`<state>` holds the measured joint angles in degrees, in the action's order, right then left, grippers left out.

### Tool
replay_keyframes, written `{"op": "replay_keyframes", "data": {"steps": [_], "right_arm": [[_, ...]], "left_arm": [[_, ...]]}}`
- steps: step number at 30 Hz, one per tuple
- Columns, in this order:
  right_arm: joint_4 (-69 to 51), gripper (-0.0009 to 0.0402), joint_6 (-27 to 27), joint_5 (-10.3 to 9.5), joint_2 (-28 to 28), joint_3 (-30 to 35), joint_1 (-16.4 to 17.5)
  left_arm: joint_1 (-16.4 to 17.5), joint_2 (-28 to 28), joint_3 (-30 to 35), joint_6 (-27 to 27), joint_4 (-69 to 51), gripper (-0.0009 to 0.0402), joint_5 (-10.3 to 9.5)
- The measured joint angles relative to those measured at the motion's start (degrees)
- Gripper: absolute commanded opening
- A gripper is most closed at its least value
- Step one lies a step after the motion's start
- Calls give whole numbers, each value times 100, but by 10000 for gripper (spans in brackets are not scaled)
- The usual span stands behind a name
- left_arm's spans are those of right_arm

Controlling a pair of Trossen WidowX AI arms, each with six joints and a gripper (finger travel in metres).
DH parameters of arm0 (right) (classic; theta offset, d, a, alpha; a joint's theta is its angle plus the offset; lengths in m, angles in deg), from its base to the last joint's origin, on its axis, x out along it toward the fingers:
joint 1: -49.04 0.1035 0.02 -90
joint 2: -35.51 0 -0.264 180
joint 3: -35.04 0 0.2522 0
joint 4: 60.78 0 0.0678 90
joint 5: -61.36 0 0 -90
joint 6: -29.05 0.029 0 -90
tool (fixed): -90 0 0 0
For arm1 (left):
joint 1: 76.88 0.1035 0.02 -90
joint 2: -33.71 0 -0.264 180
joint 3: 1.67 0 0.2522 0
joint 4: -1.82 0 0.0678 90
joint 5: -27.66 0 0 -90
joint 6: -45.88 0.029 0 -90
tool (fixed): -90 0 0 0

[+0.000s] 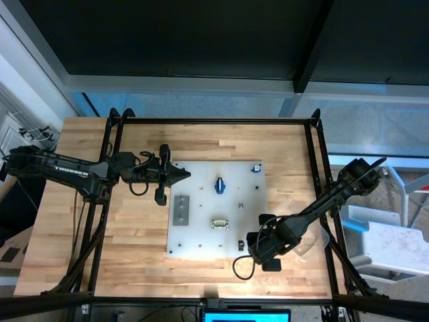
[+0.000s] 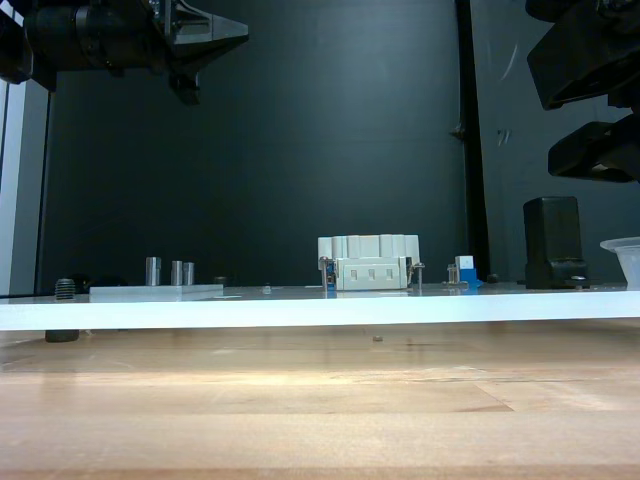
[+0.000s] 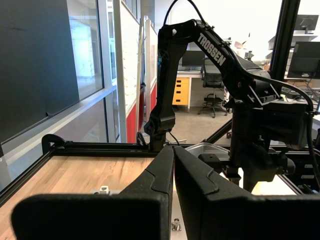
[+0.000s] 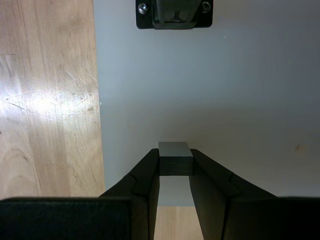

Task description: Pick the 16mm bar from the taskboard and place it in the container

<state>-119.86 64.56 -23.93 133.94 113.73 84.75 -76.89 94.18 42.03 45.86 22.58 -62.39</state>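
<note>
The white taskboard (image 1: 201, 235) lies in the middle of the table. Over its near right corner hangs my right gripper (image 4: 175, 159), shut on a short grey bar (image 4: 175, 149) and holding it above the white surface. The clear container (image 1: 307, 247) sits just right of the board, partly hidden behind the right arm; its rim (image 2: 625, 248) shows in the low view. My left gripper (image 1: 184, 174) hovers high over the board's far left corner, its fingers (image 3: 165, 165) shut on nothing.
On the board stand a grey metal block (image 1: 181, 209) with short pegs (image 2: 153, 270), a blue piece (image 1: 220, 185), a white connector (image 2: 368, 262) and a black fitting (image 4: 174, 13). A black frame (image 1: 315, 168) rings the table.
</note>
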Motion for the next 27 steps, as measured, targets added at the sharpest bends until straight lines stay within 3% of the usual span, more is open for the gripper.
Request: {"op": "replay_keyframes", "data": {"steps": [27], "right_arm": [[-492, 39, -22, 48, -332, 391, -11]], "left_arm": [[0, 0, 0, -2, 0, 0, 2]]}}
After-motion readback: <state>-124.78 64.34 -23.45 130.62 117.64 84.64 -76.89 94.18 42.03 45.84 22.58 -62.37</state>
